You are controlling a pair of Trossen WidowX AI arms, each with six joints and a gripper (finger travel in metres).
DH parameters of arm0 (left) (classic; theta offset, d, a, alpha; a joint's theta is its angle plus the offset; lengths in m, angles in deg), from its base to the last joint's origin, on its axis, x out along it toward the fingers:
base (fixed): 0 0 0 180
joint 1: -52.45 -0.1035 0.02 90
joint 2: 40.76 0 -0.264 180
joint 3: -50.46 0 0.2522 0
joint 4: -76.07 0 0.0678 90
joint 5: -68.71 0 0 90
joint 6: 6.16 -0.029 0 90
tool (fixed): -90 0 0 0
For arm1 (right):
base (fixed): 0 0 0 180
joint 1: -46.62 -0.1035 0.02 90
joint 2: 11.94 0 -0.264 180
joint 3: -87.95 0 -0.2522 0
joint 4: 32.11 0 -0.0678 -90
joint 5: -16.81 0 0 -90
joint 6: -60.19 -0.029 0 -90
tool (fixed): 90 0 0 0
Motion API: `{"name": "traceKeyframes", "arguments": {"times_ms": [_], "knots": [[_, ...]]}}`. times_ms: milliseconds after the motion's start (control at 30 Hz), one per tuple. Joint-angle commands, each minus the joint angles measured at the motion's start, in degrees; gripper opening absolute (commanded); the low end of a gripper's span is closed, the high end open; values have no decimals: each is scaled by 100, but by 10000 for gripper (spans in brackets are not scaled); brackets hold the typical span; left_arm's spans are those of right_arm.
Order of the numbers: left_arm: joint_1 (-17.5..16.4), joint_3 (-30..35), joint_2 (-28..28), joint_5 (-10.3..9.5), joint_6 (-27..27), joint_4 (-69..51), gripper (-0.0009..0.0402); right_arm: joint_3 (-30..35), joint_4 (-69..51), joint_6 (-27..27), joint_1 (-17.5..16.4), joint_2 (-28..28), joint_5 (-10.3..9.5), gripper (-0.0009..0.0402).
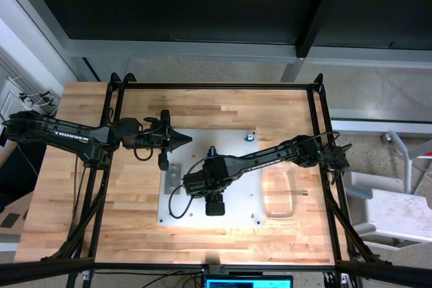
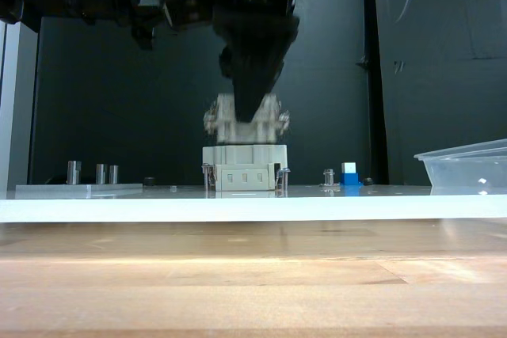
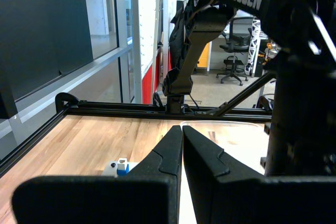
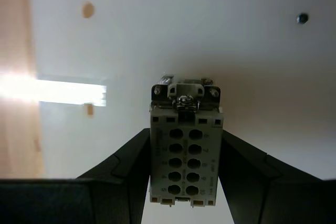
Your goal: Remove the HAN10-E connector and place it in the container
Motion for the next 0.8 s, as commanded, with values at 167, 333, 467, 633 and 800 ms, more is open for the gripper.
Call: {"name": "traceKeyframes", "arguments": {"times_ms": [167, 333, 467, 633, 800], "knots": [[-2, 0, 0, 0, 0, 0, 0, 7, -142, -35, 0, -173, 28, 12], [0, 0, 0, 0, 0, 0, 0, 4, -313, -35, 2, -358, 96, 12], [0, 0, 0, 0, 0, 2, 0, 2, -391, -26, 7, -518, 245, 12], [-2, 0, 2, 0, 0, 0, 0, 2, -389, 59, 9, -717, 245, 12], [-2, 0, 0, 0, 0, 0, 0, 2, -400, 72, -4, -857, 243, 12]]}}
